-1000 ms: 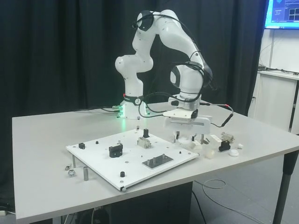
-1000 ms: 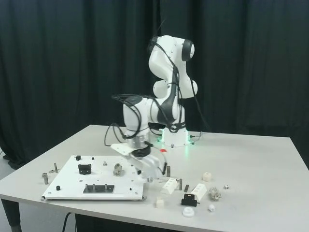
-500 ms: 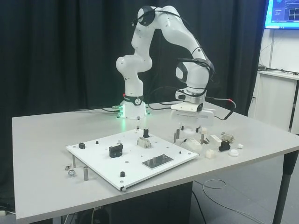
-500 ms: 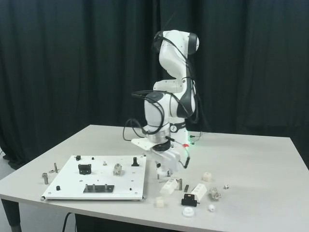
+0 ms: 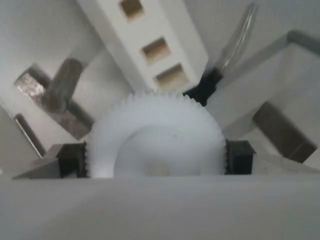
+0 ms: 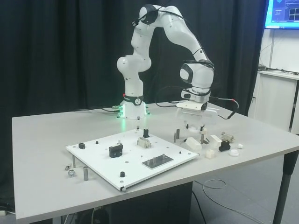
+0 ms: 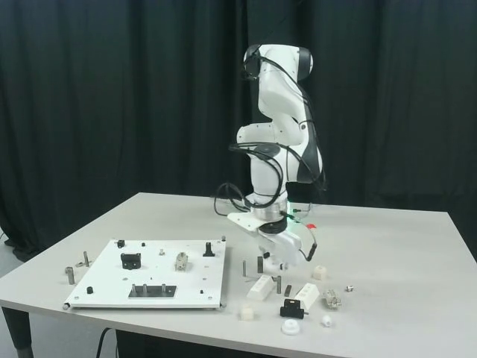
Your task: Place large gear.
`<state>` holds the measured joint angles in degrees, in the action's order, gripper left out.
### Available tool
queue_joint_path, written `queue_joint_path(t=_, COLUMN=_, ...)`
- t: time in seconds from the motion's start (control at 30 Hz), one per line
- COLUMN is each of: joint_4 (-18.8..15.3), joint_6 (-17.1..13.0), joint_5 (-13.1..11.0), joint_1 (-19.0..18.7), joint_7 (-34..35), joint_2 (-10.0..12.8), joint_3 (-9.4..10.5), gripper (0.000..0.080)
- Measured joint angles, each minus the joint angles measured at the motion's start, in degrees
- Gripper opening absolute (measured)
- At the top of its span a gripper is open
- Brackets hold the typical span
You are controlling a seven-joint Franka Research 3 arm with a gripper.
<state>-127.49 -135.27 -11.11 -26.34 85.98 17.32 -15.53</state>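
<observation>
Shifted since a second ago: arm swung off the white assembly board (image 6: 117,161) and out over the loose parts beside it, wrist raised somewhat. Board contents unchanged across the interval.

Gripper (image 6: 195,127) hanging above the loose parts, clear of the grey table (image 6: 42,140). Jaws clenched on the large gear (image 5: 156,136), one black finger pad (image 5: 240,156) pressed to each side of the toothed rim (wrist view alone confirms this; room views too distant to show the gear). Gear white, held flat with teeth exposed all round, presumably so the bore can drop straight onto a post.

Directly beneath, seen in the wrist view: white block with three square holes (image 5: 150,42), a grey metal pin (image 5: 62,92) standing upright, and a clear cable with black plug (image 5: 227,55). None touching the gear.

Elsewhere on the table: small white blocks (image 7: 261,287) and a black fitting (image 7: 292,308) near the front edge in the second room view. Board carrying a black bracket (image 6: 115,150) and a grey plate with two pins (image 6: 157,161).

Judgement: gear secured and lifted, placement not yet done. Current position well apart from the board's posts, so transport to the mounting point remains. Risk: tilt in the grip fouling the bore on its post.
</observation>
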Motion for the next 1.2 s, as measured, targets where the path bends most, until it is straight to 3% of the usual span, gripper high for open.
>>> queue_joint_path(t=0.23, joint_4=-3.4, joint_6=-4.6, joint_5=0.0, joint_1=-1.9, joint_7=3.9, joint_2=-0.5, joint_3=0.6, gripper=0.0594)
queue_joint_path(t=0.7, joint_4=-9.0, joint_6=-14.1, joint_5=-0.1, joint_1=-2.1, joint_7=7.1, joint_2=-0.7, joint_3=3.79, gripper=0.0594)
queue_joint_path(t=0.93, joint_4=-10.5, joint_6=-16.7, joint_5=-0.1, joint_1=-2.1, joint_7=7.1, joint_2=-0.7, joint_3=4.55, gripper=0.0594)
queue_joint_path(t=1.2, joint_4=-11.1, joint_6=-17.4, joint_5=-0.1, joint_1=-2.1, joint_7=7.1, joint_2=-0.7, joint_3=5.04, gripper=0.0594)
